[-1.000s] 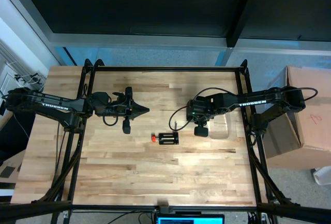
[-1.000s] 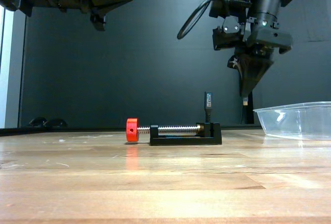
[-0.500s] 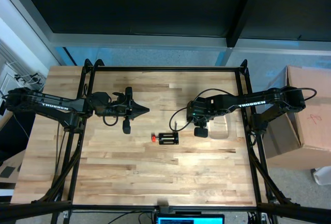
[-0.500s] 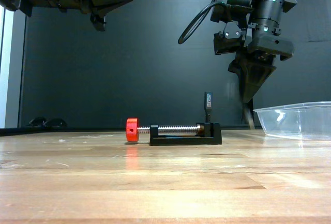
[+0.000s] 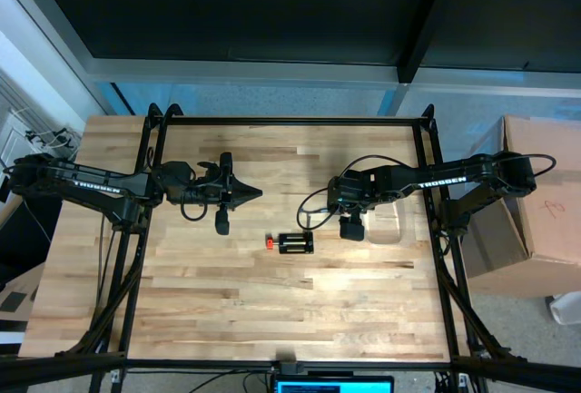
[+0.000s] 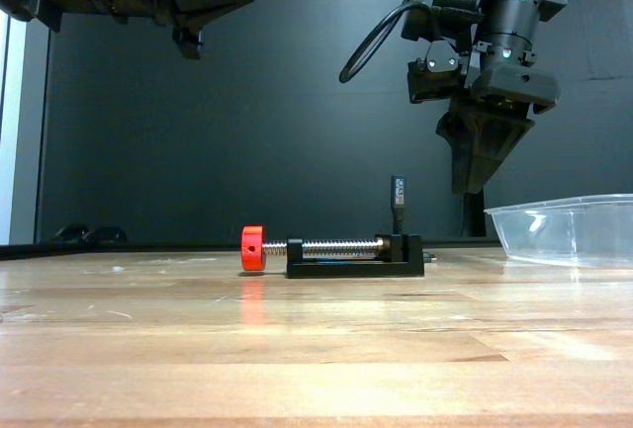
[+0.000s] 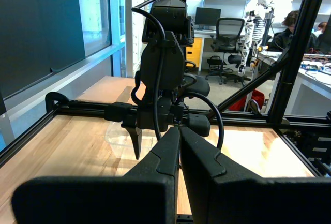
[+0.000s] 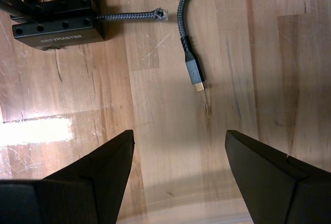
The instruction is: Remove the USB-C connector from the USB-C receptacle and place in the container
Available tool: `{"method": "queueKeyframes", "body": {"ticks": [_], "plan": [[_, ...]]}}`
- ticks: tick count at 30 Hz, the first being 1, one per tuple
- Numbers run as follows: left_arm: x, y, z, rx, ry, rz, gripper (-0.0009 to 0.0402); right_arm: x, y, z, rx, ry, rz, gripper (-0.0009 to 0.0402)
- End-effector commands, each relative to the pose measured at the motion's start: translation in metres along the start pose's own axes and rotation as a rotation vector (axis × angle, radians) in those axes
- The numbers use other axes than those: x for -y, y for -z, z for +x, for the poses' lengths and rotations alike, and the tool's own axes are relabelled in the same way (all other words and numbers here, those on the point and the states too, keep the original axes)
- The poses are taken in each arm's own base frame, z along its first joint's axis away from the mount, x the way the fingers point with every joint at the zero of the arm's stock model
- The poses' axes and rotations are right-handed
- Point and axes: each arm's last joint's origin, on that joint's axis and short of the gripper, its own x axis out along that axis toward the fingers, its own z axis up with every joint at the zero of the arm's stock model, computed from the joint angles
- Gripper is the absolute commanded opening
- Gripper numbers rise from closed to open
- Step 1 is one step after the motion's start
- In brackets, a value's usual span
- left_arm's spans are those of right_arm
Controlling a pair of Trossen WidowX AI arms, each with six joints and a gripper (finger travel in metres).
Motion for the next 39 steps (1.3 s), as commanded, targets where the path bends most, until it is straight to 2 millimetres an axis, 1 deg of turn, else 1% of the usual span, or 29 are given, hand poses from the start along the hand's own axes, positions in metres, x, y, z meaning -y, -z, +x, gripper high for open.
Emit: {"method": "queueKeyframes", "body": {"ticks": [1,5,9,14,18,21,25,32,35,39], "plan": [[0.000,0.000,0.000,0.000,0.000,0.000,0.0000,0.000,-0.002,-0.006,-0.015,0.001,-0.002,0.0247],[0.000,0.000,0.000,0.000,0.000,0.000,0.0000,0.001,-0.008,-0.021,-0.044,0.003,-0.007,0.0247],[0.000,0.000,0.000,0.000,0.000,0.000,0.0000,0.001,-0.016,-0.035,-0.037,0.002,-0.007,0.0247],[0.000,0.000,0.000,0.000,0.000,0.000,0.0000,0.002,-0.022,-0.043,-0.006,0.000,-0.003,0.0247],[0.000,0.000,0.000,0.000,0.000,0.000,0.0000,0.003,-0.025,-0.044,0.017,0.001,0.003,0.0247],[0.000,0.000,0.000,0.000,0.000,0.000,0.0000,0.010,-0.032,-0.038,0.041,0.008,0.028,0.0247],[0.000,0.000,0.000,0.000,0.000,0.000,0.0000,0.017,-0.046,-0.022,0.009,0.019,0.025,0.0247],[0.000,0.000,0.000,0.000,0.000,0.000,0.0000,0.015,-0.082,0.011,-0.035,0.011,-0.019,0.0247],[0.000,0.000,0.000,0.000,0.000,0.000,0.0000,0.014,-0.092,0.027,-0.063,0.011,-0.020,0.0247],[0.000,0.000,0.000,0.000,0.000,0.000,0.0000,0.013,-0.099,0.049,-0.103,0.011,-0.020,0.0247]]}}
